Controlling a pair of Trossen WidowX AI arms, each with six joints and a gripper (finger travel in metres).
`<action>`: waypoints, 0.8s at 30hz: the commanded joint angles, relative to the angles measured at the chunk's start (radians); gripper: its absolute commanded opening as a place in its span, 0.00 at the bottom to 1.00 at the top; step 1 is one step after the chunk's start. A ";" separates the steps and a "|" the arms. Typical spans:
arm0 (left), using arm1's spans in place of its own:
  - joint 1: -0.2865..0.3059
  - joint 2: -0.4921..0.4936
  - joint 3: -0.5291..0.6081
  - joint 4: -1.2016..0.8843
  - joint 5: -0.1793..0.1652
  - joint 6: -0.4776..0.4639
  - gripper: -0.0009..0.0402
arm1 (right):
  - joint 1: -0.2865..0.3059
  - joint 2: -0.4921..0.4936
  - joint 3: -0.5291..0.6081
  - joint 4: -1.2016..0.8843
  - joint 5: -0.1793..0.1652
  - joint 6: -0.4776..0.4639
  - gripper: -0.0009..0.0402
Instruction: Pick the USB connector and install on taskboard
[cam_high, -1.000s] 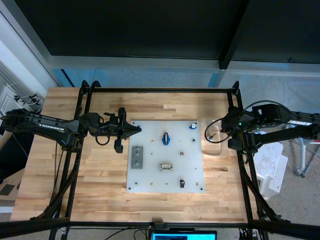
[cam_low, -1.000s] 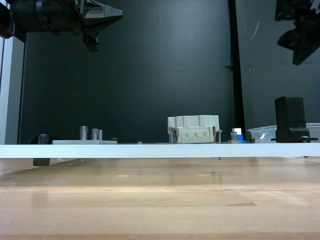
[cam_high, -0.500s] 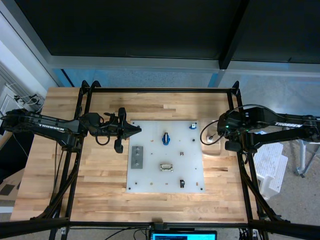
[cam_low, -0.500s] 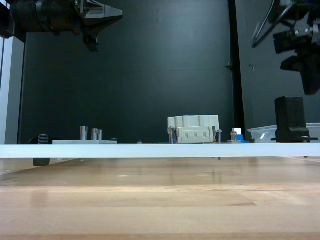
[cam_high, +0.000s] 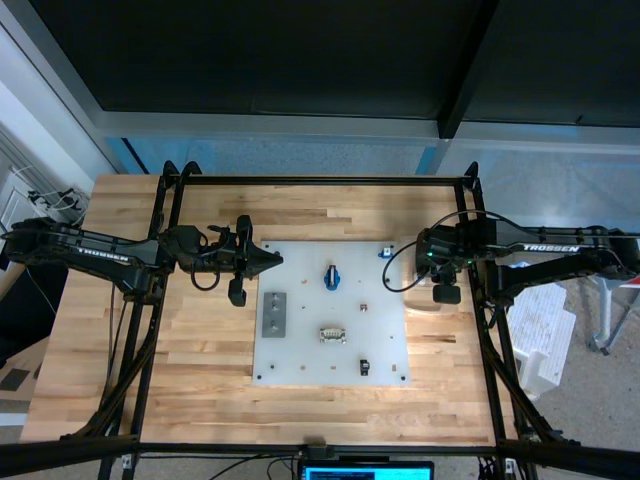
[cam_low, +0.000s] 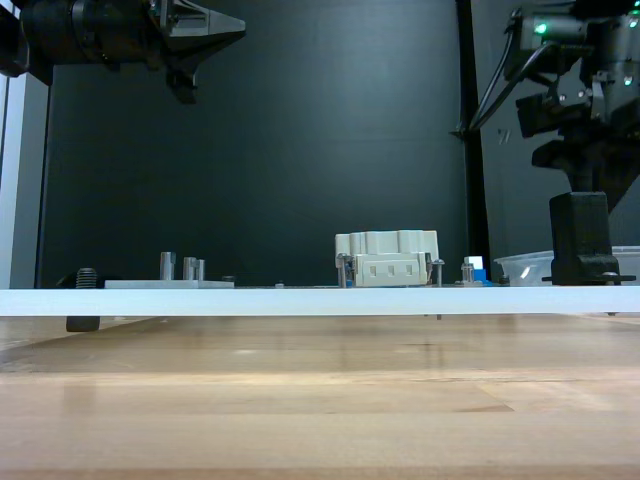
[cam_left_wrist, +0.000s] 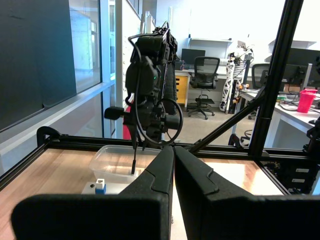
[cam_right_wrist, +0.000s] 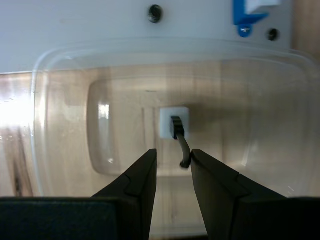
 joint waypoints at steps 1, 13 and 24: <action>0.000 0.000 0.000 0.000 0.000 0.000 0.02 | -0.032 0.028 -0.011 0.016 -0.002 -0.011 0.26; 0.000 0.000 0.000 0.000 0.000 0.000 0.02 | -0.077 0.110 -0.018 0.061 -0.043 -0.055 0.25; 0.000 0.000 0.001 0.000 0.000 0.000 0.02 | -0.078 0.171 -0.022 0.085 -0.039 -0.059 0.24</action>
